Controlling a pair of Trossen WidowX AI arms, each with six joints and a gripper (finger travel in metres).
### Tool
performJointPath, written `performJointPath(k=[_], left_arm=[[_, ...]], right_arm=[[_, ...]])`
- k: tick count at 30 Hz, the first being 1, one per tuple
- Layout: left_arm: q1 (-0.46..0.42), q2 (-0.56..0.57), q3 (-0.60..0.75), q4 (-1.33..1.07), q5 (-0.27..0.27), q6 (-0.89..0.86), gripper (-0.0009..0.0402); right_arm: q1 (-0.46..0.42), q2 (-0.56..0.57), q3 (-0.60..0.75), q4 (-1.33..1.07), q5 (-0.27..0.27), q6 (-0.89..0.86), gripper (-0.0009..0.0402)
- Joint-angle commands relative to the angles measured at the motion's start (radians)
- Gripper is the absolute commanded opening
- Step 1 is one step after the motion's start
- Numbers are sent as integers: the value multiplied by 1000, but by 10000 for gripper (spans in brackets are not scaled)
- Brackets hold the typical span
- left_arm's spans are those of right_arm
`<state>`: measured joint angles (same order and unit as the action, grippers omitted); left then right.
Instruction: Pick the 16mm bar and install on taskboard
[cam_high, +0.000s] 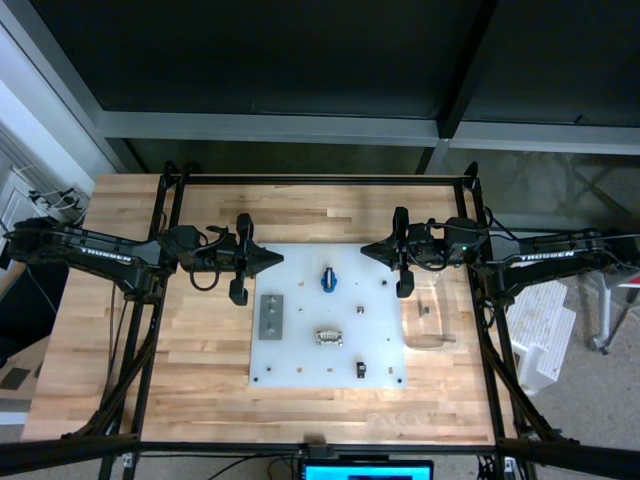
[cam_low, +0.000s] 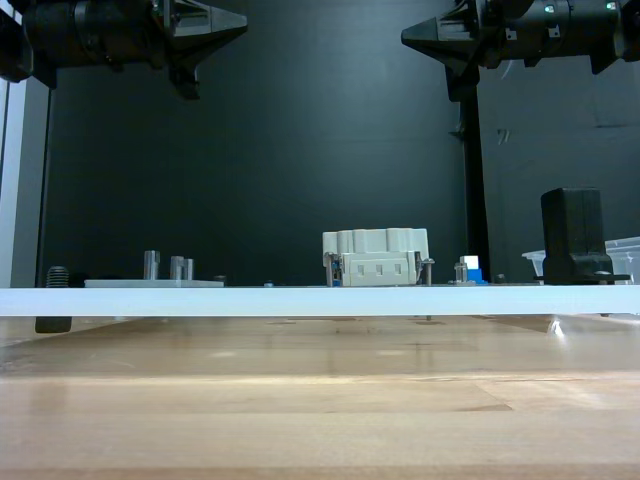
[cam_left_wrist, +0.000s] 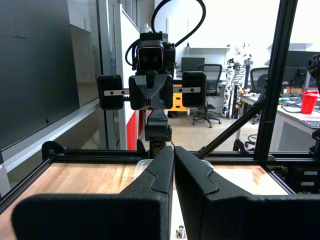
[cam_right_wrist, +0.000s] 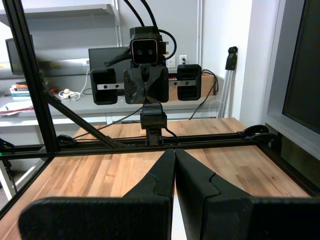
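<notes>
I spot bar (cam_high: 423, 309) as small grey piece, lying free in tray (cam_high: 440, 343) just right of board (cam_high: 300, 360). Left hand (cam_high: 272, 258), right hand (cam_high: 368, 250): both pressed together, high over board's far edge, tips facing.

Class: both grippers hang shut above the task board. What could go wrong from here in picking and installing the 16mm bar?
1. The left gripper and right gripper, both shut, face each other high above the white task board; moving inward together, they might collide.
2. A small part lies in the clear tray right of the board; I cannot tell whether it is the 16mm bar, so a wrong pick seems possible.
</notes>
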<state>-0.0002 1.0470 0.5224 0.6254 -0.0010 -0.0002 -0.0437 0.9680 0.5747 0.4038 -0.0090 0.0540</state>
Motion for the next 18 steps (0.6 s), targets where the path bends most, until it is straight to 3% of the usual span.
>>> performJointPath(k=[1, 18], left_arm=[[0, 0, 0, 0, 0, 0, 0], [0, 0, 0, 0, 0, 0, 0]], right_arm=[[0, 1, 0, 2, 0, 0, 0], [0, 0, 38, -6, 2, 27, 0]])
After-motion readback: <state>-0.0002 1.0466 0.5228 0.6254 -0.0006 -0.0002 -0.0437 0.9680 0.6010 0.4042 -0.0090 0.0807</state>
